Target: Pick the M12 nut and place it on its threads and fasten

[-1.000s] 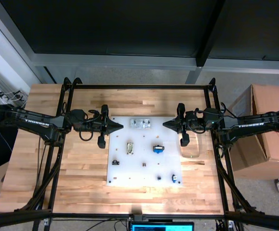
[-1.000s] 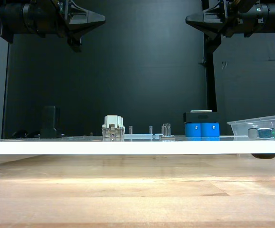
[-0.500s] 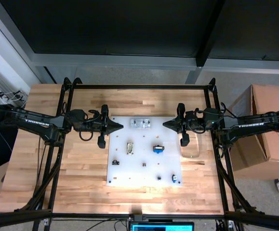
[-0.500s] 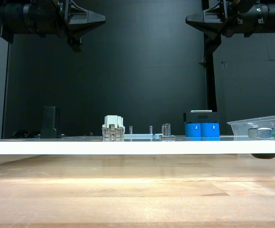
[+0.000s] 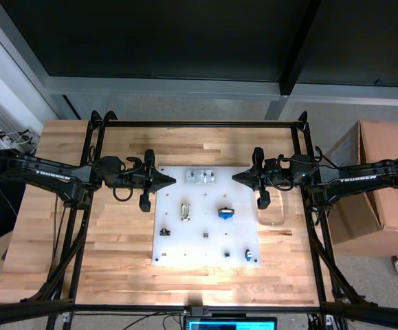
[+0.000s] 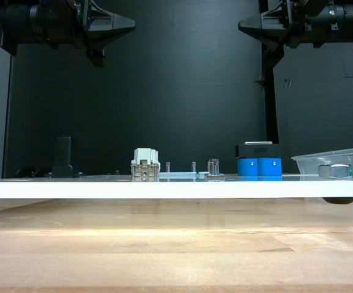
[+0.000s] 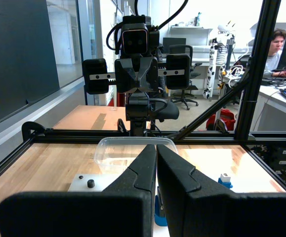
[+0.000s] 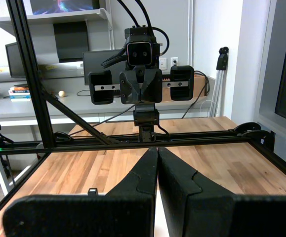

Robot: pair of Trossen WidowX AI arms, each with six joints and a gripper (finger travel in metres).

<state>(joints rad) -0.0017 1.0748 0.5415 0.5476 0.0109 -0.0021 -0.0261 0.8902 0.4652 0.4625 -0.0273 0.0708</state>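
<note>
We see the left gripper (image 5: 172,181) and right gripper (image 5: 235,177) hanging high over the board's (image 5: 185,240) far side, jaws closed on nothing, presumably parked because the nut (image 6: 342,171) sits at the near right edge, seemingly on its stud.

Wooden surface (image 5: 116,261) carrying white board (image 5: 185,249); left hand (image 5: 172,181) and right hand (image 5: 236,177), both closed, above its far corners; clear tray (image 5: 275,223) at right edge; M12 nut's place indiscernible.

Evenly lit from overhead; low view dark behind, foreground blurred.
</note>
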